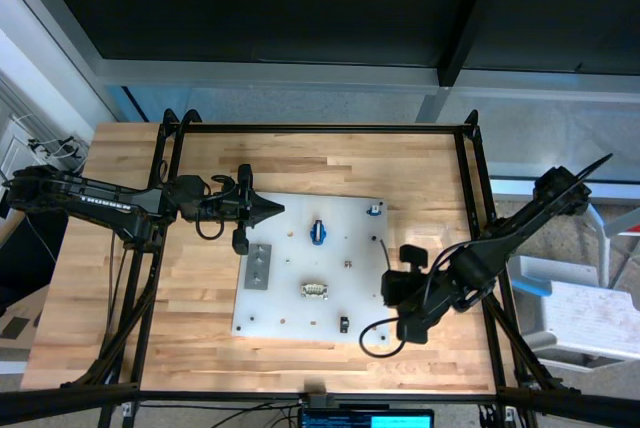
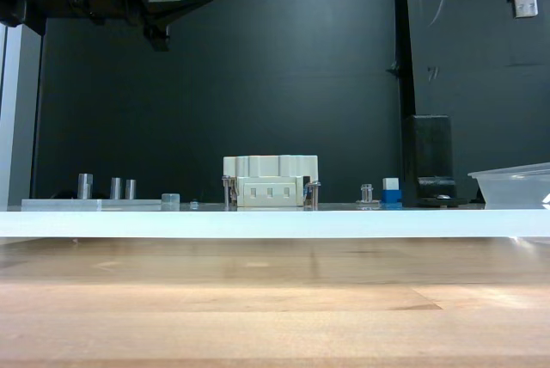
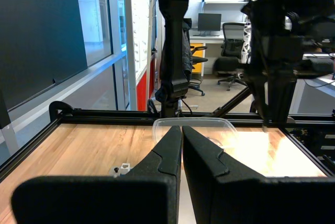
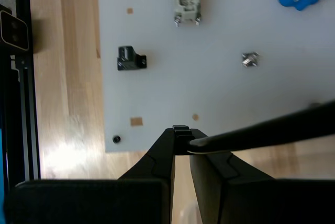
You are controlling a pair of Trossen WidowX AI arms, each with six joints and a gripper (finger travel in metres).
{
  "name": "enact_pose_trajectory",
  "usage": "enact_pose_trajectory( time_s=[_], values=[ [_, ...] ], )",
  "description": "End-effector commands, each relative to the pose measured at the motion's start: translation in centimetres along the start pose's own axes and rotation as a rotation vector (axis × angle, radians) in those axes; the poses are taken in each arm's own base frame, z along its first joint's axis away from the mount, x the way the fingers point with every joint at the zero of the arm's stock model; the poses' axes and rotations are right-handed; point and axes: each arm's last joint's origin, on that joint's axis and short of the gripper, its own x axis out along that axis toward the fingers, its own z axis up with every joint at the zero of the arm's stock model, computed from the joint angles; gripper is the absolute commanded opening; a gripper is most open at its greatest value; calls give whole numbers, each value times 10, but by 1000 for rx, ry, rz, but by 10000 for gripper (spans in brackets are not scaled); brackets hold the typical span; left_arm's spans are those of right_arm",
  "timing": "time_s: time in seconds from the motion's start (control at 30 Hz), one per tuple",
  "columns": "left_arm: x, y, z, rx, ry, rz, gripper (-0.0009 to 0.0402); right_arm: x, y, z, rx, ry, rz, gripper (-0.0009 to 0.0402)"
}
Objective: Remove the USB connector from the USB hub and place in the container
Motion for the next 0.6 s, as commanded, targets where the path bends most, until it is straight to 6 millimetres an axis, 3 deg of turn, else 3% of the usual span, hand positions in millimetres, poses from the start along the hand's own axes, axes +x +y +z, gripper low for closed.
enact_pose_trajectory(
  time_s=[0.03, 0.27, 0.6],
  values=[
    [0, 0, 0, 0, 0, 0, 1, -10, -8, -4, 4, 9, -9, 0],
    [0, 0, 0, 0, 0, 0, 1, -21, -25, -20, 57, 63, -3, 0],
    [0, 0, 0, 0, 0, 0, 1, -21, -48, -48, 139, 112, 0, 0]
  ],
)
